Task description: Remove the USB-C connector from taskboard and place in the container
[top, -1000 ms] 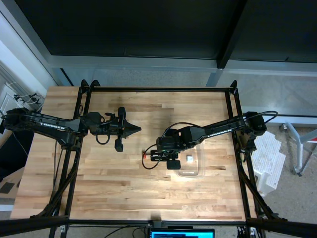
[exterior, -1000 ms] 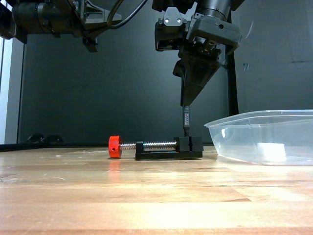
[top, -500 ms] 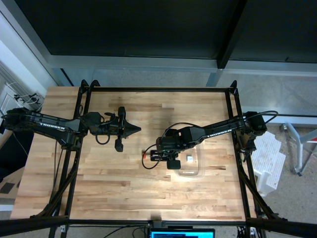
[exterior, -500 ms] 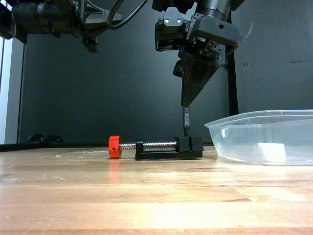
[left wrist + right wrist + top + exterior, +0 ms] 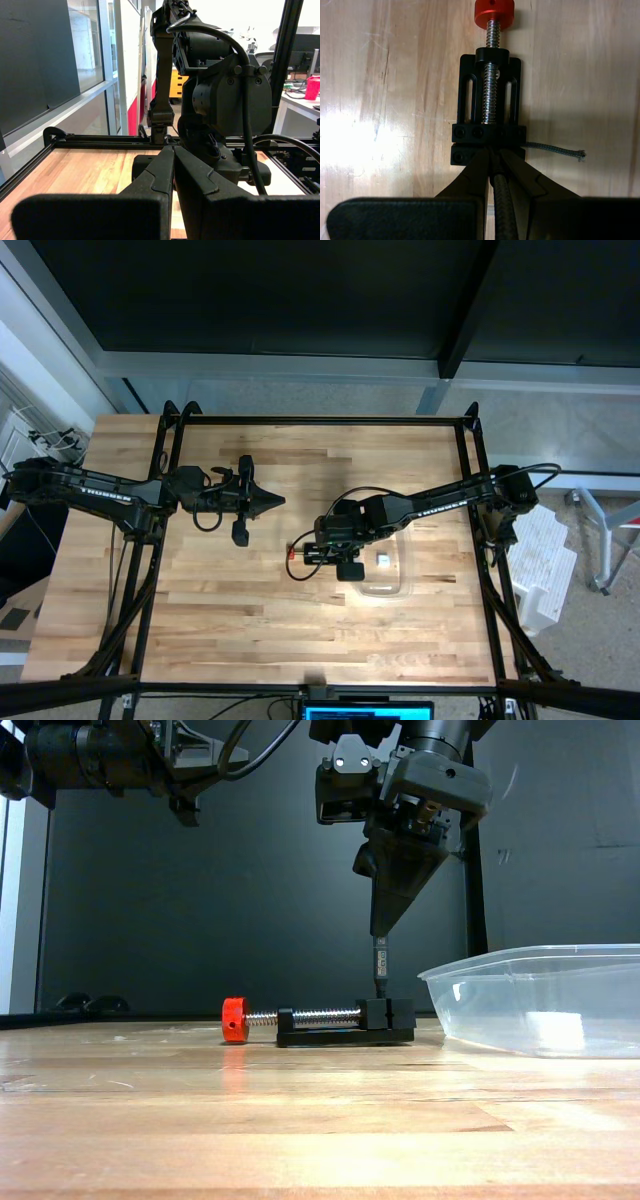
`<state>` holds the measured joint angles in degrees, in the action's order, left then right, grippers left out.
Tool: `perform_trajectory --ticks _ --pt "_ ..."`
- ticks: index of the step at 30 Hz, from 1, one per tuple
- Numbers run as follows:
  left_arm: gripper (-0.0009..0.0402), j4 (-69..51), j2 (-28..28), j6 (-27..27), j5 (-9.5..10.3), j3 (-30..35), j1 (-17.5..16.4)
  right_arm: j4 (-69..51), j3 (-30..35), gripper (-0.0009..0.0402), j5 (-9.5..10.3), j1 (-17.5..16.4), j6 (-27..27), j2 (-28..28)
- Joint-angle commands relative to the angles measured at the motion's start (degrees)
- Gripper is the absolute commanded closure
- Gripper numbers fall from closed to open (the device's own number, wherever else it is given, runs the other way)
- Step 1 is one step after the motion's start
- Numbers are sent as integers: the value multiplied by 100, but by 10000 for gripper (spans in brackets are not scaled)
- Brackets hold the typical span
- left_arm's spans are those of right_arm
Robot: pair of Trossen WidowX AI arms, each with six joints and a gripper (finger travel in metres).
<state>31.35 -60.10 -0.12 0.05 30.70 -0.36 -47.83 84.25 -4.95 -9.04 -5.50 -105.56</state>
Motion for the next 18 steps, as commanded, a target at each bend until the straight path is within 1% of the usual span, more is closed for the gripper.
perform_trajectory --ticks 1,7,18 --pt "393 0 -2 0 -2 0 0 -44 125 393 -7 0 4 15" --pt "393 0 -2 0 -2 0 -2 -131 184 393 -7 2 46 98" --pt "393 2 -2 0 -2 0 -2 -269 179 393 -15 0 15 466"
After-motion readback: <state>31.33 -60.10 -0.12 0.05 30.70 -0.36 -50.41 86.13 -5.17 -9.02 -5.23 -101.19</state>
